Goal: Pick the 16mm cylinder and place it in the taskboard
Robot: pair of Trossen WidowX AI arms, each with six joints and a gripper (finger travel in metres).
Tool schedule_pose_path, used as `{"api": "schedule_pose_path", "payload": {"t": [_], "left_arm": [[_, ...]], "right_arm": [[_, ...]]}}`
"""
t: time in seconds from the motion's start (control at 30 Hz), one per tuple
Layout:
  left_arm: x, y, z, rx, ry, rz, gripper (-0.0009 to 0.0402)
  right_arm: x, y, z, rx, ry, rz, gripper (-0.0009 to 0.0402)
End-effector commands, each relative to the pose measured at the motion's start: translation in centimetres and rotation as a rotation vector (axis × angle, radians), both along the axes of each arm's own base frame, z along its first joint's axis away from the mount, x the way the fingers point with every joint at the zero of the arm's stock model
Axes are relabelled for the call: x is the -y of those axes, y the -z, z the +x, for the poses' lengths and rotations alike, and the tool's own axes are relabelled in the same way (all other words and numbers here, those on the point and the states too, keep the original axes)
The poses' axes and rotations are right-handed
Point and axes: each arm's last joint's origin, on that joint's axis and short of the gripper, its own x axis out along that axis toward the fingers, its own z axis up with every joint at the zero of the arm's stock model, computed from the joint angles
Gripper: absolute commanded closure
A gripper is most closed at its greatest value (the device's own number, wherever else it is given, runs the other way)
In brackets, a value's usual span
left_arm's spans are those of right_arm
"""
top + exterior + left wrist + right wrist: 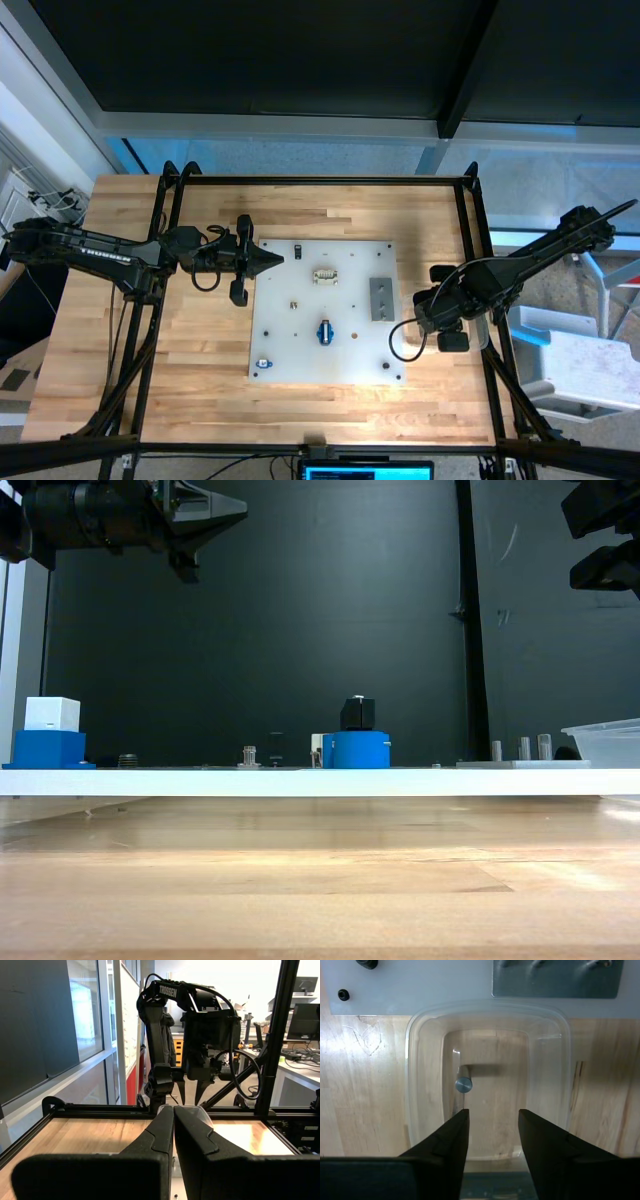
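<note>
The 16mm cylinder [464,1084] sits inside the clear plastic bin [547,1060], which rests on the worktop [120,300] just beside the taskboard's [300,350] right edge. The right hand [492,1112] hovers above that bin, fingers apart. The left hand [268,258] hangs high over the taskboard's left edge, fingers together.

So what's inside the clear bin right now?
One small grey cylinder on the floor of the bin, with the open right gripper hovering above. Its fingers cover the bin's near end. The left gripper is shut, high over the left edge of the board.
</note>
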Motion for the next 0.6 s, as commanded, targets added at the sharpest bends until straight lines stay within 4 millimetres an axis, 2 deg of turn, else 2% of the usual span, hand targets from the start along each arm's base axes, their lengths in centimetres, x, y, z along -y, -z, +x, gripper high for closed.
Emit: {"api": "schedule_pose_path", "payload": {"t": [0.03, 0.37, 0.6], "left_arm": [[0.0, 0.0, 0.0, 0.000, 0.000, 0.000, 0.0393], [0.0, 0.0, 0.0, 0.000, 0.000, 0.000, 0.0393], [0.0, 0.0, 0.0, 0.000, 0.000, 0.000, 0.0393]], "right_arm": [[-0.2, 0.6, 0.0, 0.004, 0.014, 0.006, 0.0235], [-0.4, 1.7, 0.1, 0.021, 0.016, 0.020, 0.0202], [-0.6, 3.3, 0.0, 0.025, 0.025, 0.027, 0.0189]]}}
